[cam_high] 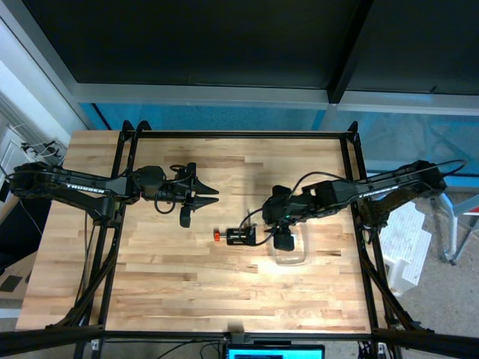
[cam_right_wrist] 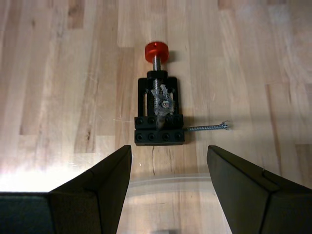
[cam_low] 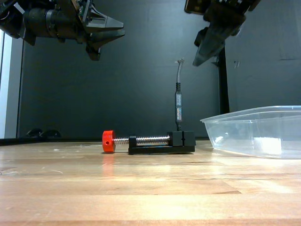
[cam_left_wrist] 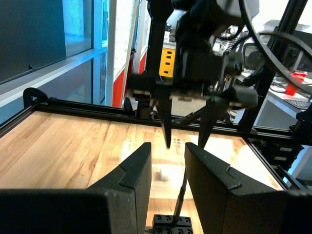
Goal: Pick the usb-c connector and install on the hub
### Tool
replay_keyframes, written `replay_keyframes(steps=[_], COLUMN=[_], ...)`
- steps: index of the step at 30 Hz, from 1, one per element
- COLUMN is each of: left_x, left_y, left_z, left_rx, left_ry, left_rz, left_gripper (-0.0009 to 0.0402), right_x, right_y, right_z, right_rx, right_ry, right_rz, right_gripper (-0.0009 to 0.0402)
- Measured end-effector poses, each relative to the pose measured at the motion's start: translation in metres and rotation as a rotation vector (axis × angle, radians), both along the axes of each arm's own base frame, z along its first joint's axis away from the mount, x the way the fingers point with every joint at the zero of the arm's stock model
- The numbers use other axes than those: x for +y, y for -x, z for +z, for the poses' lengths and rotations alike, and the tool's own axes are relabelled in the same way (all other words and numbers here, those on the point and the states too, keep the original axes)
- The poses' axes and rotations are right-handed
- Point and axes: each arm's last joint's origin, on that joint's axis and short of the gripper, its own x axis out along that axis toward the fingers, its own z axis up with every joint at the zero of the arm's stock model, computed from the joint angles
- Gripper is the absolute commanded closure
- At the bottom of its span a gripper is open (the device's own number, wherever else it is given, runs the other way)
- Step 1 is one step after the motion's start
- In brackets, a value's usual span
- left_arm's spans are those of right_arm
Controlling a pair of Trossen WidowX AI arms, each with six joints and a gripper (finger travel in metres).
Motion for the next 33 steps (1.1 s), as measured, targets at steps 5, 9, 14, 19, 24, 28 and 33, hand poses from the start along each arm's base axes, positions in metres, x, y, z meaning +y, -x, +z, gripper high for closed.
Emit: replay_keyframes(steps=[5,9,14,19,24,28,33], left_x=[0.0,0.0,0.0,0.0,0.0,0.0,0.0], left_y=[0.0,0.0,0.0,0.0,0.0,0.0,0.0], left_z=[0.0,0.0,0.0,0.0,0.0,0.0,0.0], left_rx=[0.001,0.0,0.002,0.002,0.002,0.002,0.002], left_ry=[0.0,0.0,0.0,0.0,0.0,0.0,0.0], left_rz=[0.0,0.0,0.0,0.0,0.0,0.0,0.0], left_gripper=[0.0303,0.0303,0.0303,0.0303,0.0303,0.0303,0.0303], right_x=[-0.001,-0.001,-0.004,-0.02,-0.038,-0.047,-0.055], right_y=[0.005,0.006,0.012,0.02,0.031,0.038,0.047], right_z=[0.005,0.007,0.015,0.02,0.025,0.028,0.026], right_rx=[-0.014,-0.022,-0.071,-0.202,-0.392,-0.528,-0.666], right_ry=[-0.007,-0.008,0.018,0.02,0.039,0.046,0.043], right_rz=[-0.006,-0.005,0.031,-0.01,-0.048,-0.079,-0.087], right_gripper=[0.02,0.0219,0.0269,0.0348,0.0385,0.0381,0.0393])
